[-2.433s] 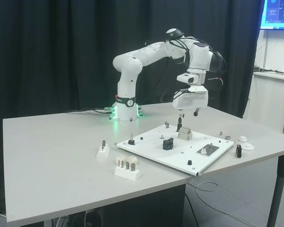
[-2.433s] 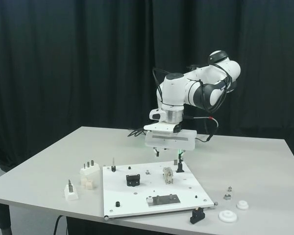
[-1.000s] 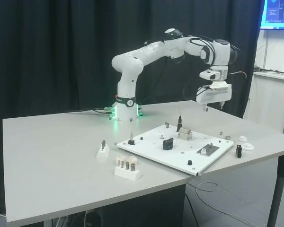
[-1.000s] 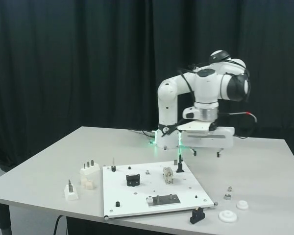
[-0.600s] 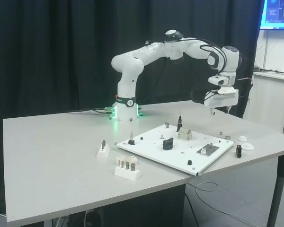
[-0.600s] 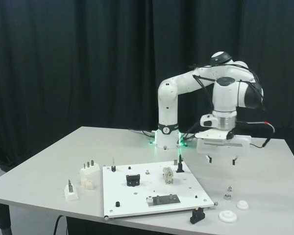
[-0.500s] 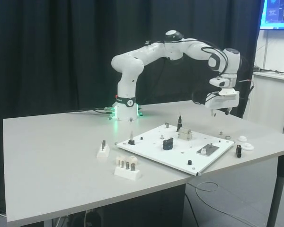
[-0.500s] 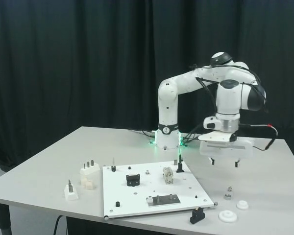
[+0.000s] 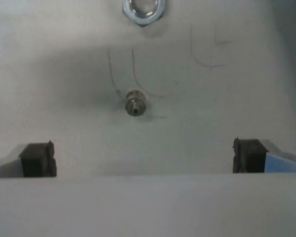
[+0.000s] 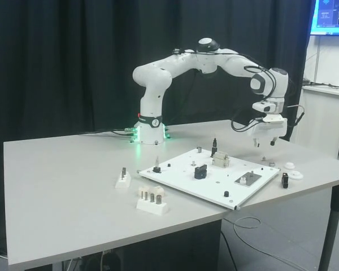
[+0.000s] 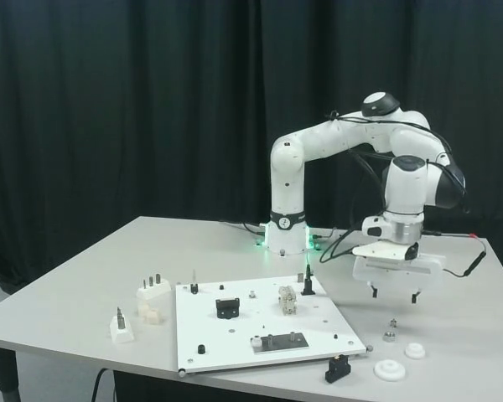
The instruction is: Pick BNC.
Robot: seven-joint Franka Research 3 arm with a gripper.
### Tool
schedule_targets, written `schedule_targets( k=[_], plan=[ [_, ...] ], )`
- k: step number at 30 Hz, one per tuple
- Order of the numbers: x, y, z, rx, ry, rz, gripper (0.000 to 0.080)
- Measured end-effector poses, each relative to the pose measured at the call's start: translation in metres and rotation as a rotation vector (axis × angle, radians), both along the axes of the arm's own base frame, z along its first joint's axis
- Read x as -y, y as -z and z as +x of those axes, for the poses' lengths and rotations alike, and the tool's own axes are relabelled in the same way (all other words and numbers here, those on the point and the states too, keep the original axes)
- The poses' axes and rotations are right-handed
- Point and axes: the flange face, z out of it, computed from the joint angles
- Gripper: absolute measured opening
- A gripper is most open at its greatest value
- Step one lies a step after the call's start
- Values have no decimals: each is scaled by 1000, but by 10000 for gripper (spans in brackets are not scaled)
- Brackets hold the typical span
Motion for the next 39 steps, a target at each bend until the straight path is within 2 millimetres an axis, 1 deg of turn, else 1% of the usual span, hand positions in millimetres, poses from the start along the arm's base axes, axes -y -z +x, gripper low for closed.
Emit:
schedule_targets(
  k=[9,17,29,39],
  plan=[
    [-8,20,-4,21,12,-10,800],
    [-9,34,-7,21,21,-17,800],
    [-3,54,-7,15,49,5,800],
    [3,62,-2,10,75,23,800]
  ],
)
